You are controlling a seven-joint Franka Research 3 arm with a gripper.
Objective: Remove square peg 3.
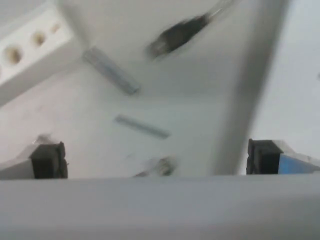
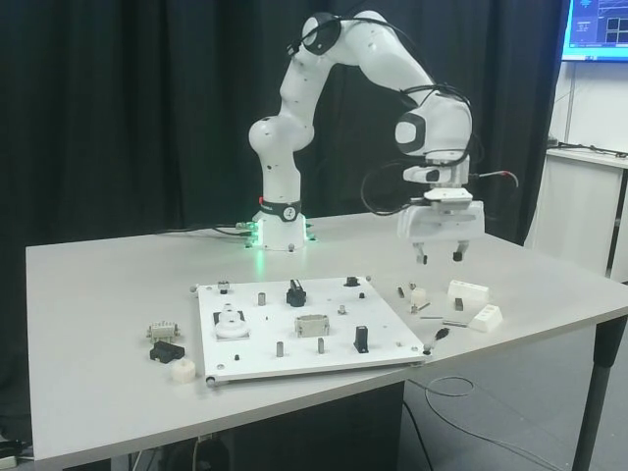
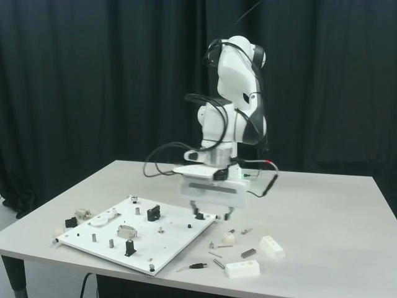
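First room view, L to R: black curtain point(image 2: 128, 108) behind the grey table point(image 2: 98, 285); small parts point(image 2: 165, 343) lie just left of the white board point(image 2: 294, 365). Upright pegs stand on the board. The white arm point(image 2: 294, 108) rises behind the board. The gripper point(image 2: 440, 258) hangs above the table right of the board, fingers spread, nothing held. Loose pegs point(image 2: 429, 316) lie under it, just right of the board; can't tell which is square peg 3. White blocks point(image 2: 469, 292) sit further right, w/ a monitor point(image 2: 597, 29) beyond.
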